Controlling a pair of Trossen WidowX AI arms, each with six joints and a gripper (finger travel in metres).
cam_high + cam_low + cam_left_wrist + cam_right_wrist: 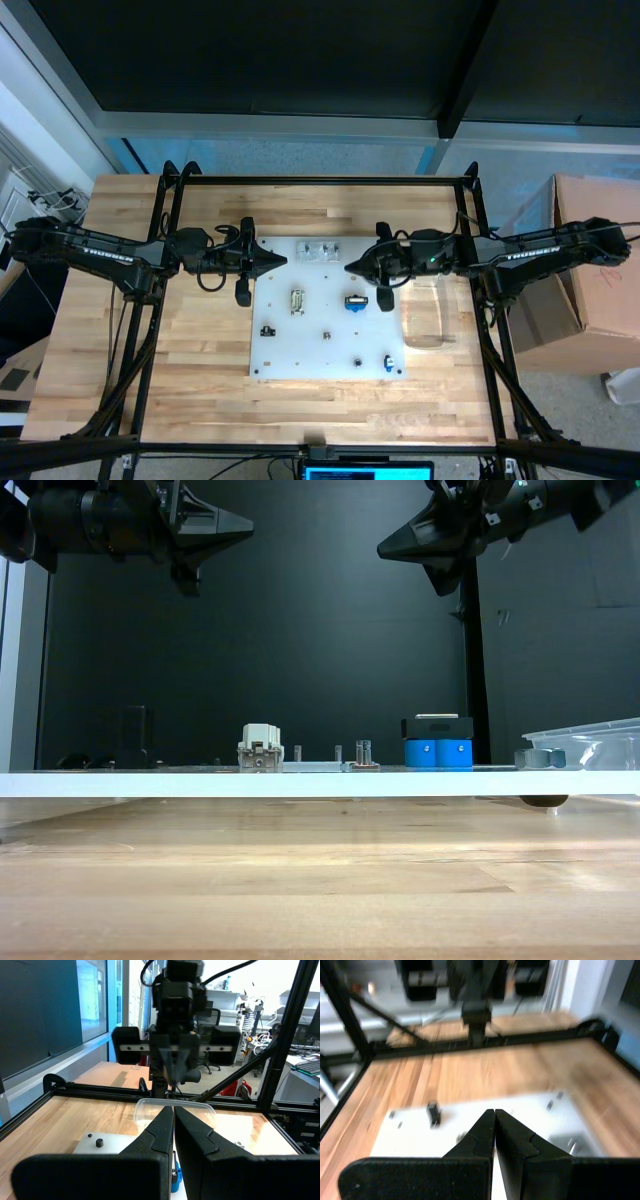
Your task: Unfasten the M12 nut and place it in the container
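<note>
Left tool [278, 262]: high above the far left part of the board [300, 350], pointing inward. Fingers [160, 1127] are pressed together in the left wrist view, with only a hairline seam between them and nothing gripped.

Right tool [350, 267]: same height, above the far right part of the board, pointing inward at the left tool. The two tips are apart and face each other. Fingers [482, 1132] are closed tip to tip and hold nothing. In the low view both tools [245, 525] [385, 550] hang well clear of the board.

Nut [390, 362]: on its stud at the board's near right edge, upright and free of both tools. In the low view the nut [540, 758] overlaps the front of the container [590, 742]. The high view places it on the board, just outside the container [428, 320]. I cannot tell how far down the stud it sits.

Container: clear tray on the tabletop [200, 400], against the board's right edge. It also shows in the left wrist view [145, 1110].

Also on the board:
- blue block [356, 303] [437, 750]
- grey connector [297, 302] [260, 748]
- silver post [327, 336] [363, 752]
</note>
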